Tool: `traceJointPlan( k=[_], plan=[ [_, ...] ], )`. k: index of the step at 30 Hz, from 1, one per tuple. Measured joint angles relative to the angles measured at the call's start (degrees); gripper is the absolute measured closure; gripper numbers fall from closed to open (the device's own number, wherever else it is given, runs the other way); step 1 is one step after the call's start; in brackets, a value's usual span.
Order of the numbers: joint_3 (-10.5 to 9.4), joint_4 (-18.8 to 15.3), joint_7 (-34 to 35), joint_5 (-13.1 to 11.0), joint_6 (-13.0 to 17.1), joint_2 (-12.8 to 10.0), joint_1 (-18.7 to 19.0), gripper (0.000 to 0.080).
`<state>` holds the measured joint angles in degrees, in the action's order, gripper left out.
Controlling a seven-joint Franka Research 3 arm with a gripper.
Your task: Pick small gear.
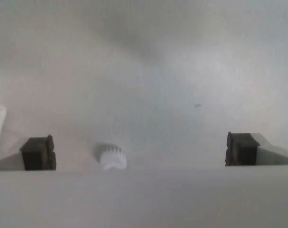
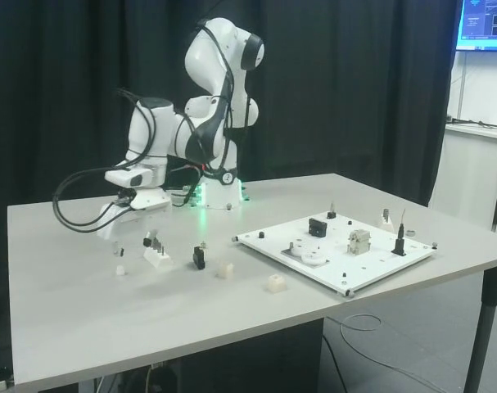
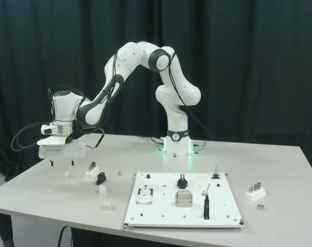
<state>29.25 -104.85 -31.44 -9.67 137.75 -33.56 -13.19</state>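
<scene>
The small gear [image 1: 112,157] lies on the grey table [image 2: 60,303], a white toothed wheel resting free; in the first room view it shows at the left of the frame [image 2: 119,269], and in the second room view at the far left, near the table's edge [image 3: 67,174]. The gripper [image 1: 139,152] hangs just above it with its two black fingertips [image 1: 38,153] spread wide and nothing between them; in the wrist view the gear sits between the tips, much nearer one than the other, and touches neither. Both room views show the gripper [image 2: 133,243] raised a little off the tabletop, directly over the gear, on the end of the white arm [image 3: 140,56] that reaches out toward the left of the frame from its base [image 3: 177,146], where a green light glows. Just beside the gear, toward the centre of the second room view, stands a small white block with pins [image 3: 90,172], then a black part [image 3: 101,178] and two small white blocks [image 3: 107,204]. Farther right, well apart from the gear, lies a white board [image 3: 161,211] carrying several fitted parts.
</scene>
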Motion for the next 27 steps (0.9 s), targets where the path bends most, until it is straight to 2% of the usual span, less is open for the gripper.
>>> traceJointPlan(
  k=[8,27],
  plan=[
    [0.00,0.19,-1.72,-2.06,-0.03,-1.10,-1.93,0.0003],
    [0.00,1.28,-6.55,-8.96,-1.59,-3.94,-4.97,0.0003]
  ],
)
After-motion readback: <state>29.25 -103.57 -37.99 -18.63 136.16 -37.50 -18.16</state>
